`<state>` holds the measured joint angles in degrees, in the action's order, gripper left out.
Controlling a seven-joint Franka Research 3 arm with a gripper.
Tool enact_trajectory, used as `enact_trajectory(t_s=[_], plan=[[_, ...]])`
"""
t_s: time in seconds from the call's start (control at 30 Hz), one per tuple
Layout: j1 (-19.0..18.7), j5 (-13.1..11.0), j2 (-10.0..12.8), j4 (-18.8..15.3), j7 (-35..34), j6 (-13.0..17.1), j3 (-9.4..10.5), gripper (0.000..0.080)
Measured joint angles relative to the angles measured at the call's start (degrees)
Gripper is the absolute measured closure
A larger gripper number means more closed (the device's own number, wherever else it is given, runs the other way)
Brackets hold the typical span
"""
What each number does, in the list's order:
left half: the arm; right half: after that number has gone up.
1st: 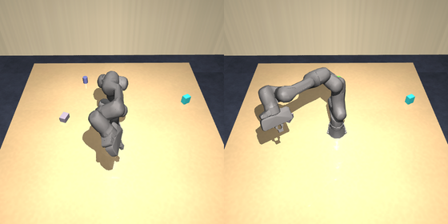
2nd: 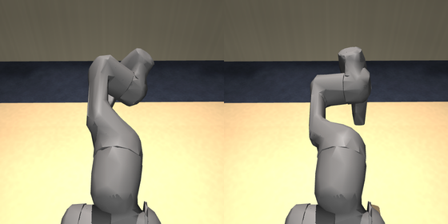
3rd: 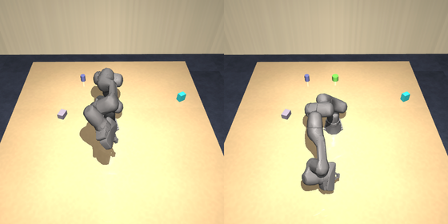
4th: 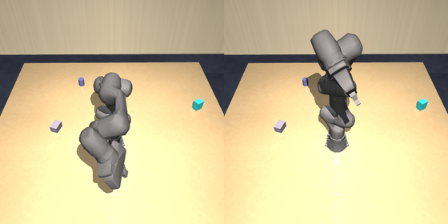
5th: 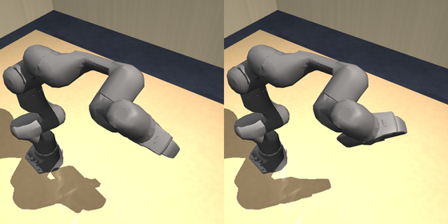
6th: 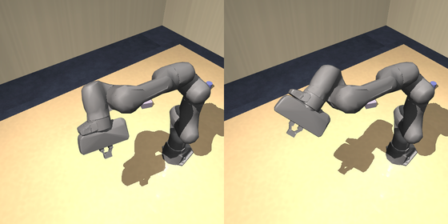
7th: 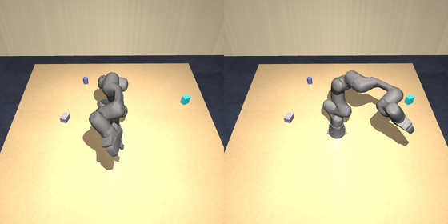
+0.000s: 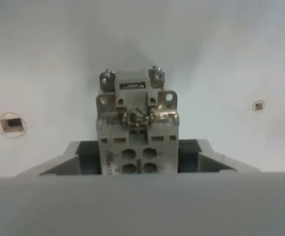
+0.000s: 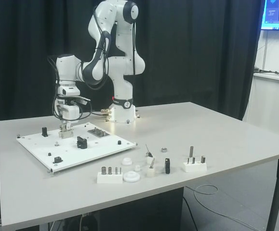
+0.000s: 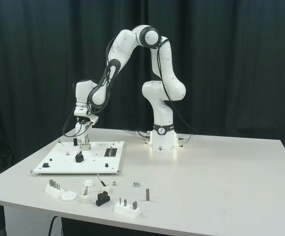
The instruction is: Insert waterproof.
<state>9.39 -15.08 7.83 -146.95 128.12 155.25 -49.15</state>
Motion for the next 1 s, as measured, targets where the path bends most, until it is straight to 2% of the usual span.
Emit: enact_trajectory(t_s=[0.27, 0.3, 0.47, 0.5, 0.8, 0.83, 1.0], plan=[[0.02, 0.0, 0.41, -0.33, 0.0, -0.33, 0.0, 0.0466], [0.02, 0.0, 0.5, -0.33, 0.0, -0.36, 0.0, 0.0224], [0.02, 0.0, 0.91, -0.33, 0.0, -0.48, 0.0, 0.0224], [0.02, 0.0, 0.94, -0.34, 0.0, -0.49, 0.0, 0.0052], [0.0, 0.0, 0.71, -0.02, -0.23, -0.52, 0.0, 0.0052], [-0.01, 0.0, 0.6, 0.04, -0.33, -0.52, 0.01, 0.0005], [-0.16, 0.0, -0.31, 0.28, -0.98, -0.55, 0.02, 0.0003]])
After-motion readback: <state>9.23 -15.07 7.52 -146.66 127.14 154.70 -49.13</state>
